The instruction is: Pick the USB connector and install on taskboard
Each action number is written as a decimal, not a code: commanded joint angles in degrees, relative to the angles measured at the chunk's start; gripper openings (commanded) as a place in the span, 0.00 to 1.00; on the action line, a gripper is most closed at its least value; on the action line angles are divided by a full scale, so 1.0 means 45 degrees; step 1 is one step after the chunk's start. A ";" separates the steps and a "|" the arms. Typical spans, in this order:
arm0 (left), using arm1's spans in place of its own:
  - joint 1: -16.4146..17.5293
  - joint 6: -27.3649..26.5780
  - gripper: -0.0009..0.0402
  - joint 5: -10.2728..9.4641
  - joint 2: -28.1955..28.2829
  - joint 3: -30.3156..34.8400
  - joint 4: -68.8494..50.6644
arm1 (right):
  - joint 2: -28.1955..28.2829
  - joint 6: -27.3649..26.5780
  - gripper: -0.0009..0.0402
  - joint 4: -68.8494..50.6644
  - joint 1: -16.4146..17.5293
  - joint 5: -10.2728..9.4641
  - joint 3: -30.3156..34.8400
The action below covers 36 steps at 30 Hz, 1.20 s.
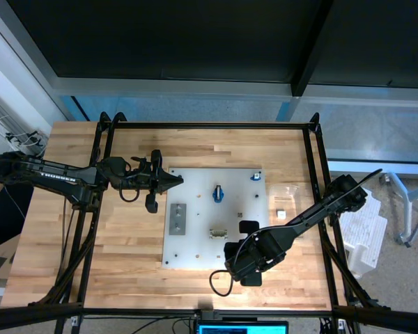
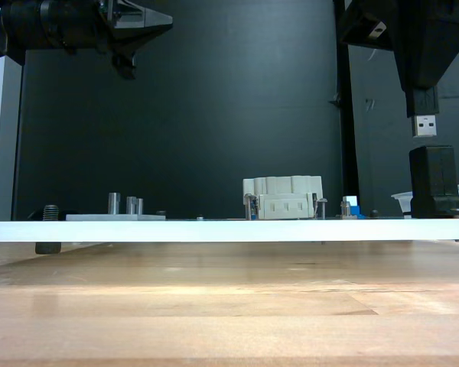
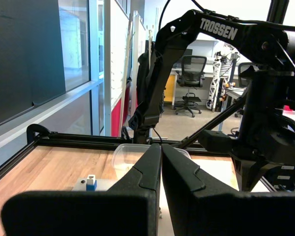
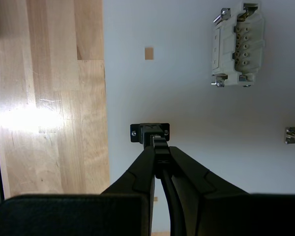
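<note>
Right gripper (image 4: 160,150) pinches the USB connector (image 2: 424,124) just above the black socket (image 2: 434,182) on the taskboard (image 1: 195,209). Left gripper (image 3: 161,152) hovers at its left edge, fingers together.

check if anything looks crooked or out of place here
Nothing stands out. The right gripper holds the USB connector upright just above the black socket, not yet inserted. The left gripper is shut, raised over the left edge of the taskboard.
</note>
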 commanded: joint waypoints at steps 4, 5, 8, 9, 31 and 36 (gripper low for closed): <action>0.0005 0.0005 0.02 0.0000 0.0005 0.0005 0.0005 | 0.0005 0.0083 0.02 0.0083 0.0024 0.0010 -0.0121; 0.0000 0.0005 0.02 0.0000 0.0005 0.0000 0.0005 | 0.0005 0.0083 0.02 0.0078 0.0029 0.0039 -0.0121; 0.0000 0.0005 0.02 0.0000 0.0005 0.0000 0.0005 | 0.0005 0.0102 0.02 0.0083 0.0039 0.0087 -0.0121; 0.0000 0.0005 0.02 0.0000 0.0005 0.0005 0.0005 | 0.0005 0.0102 0.02 0.0078 0.0044 0.0087 -0.0121; 0.0005 0.0005 0.02 0.0000 0.0005 0.0000 0.0005 | 0.0005 0.0185 0.02 0.0160 0.0112 0.0083 -0.0243; 0.0000 0.0005 0.02 0.0000 0.0005 0.0000 0.0005 | 0.0005 0.0189 0.02 0.0170 0.0121 0.0083 -0.0262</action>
